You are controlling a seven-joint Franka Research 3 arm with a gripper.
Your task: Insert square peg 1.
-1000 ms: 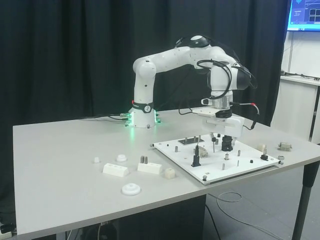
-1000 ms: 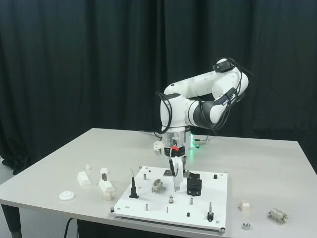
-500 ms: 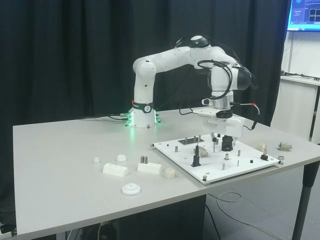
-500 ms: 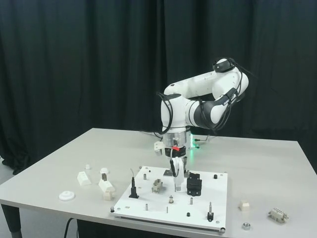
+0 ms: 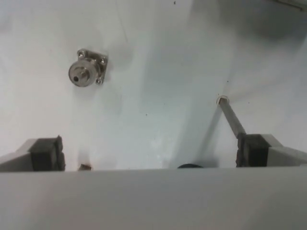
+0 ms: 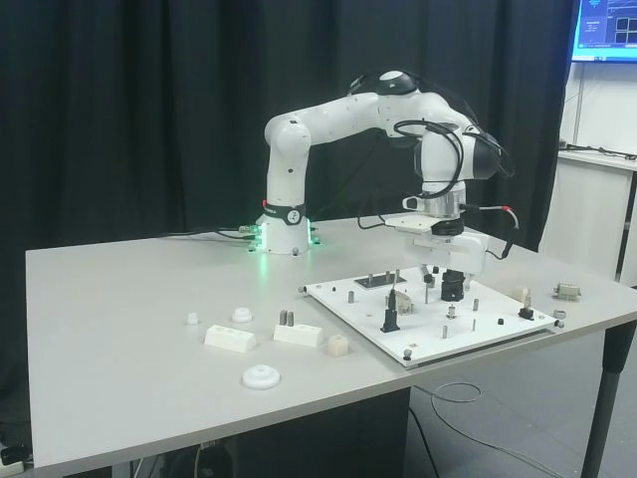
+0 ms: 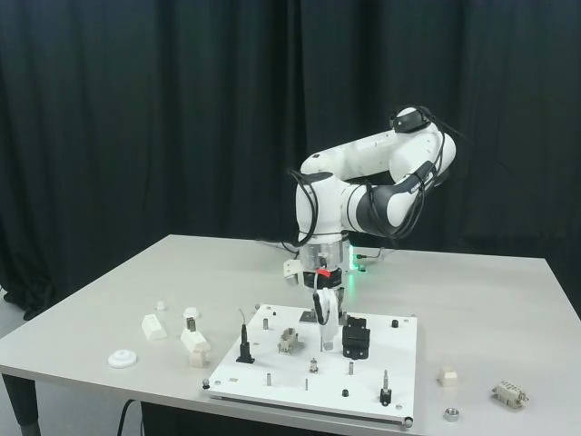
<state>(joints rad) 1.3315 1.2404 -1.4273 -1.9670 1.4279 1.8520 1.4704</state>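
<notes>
One pincer (image 5: 148,153) spread wide, empty, over one white board (image 5: 158,96); one metal connector (image 5: 86,73), one thin pin (image 5: 232,118) below.

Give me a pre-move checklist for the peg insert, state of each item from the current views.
1. Pincer open: ok, black pads wide apart.
2. Peg held: not ok, only bare white board shows between the pads.
3. Arm over the board: ok, pincer hangs above the board.
4. Obstacles: not ok, thin grey pin close by one pad; round metal connector farther off.
5. Square peg 1 located: cannot tell.
6. Target hole located: cannot tell.
</notes>
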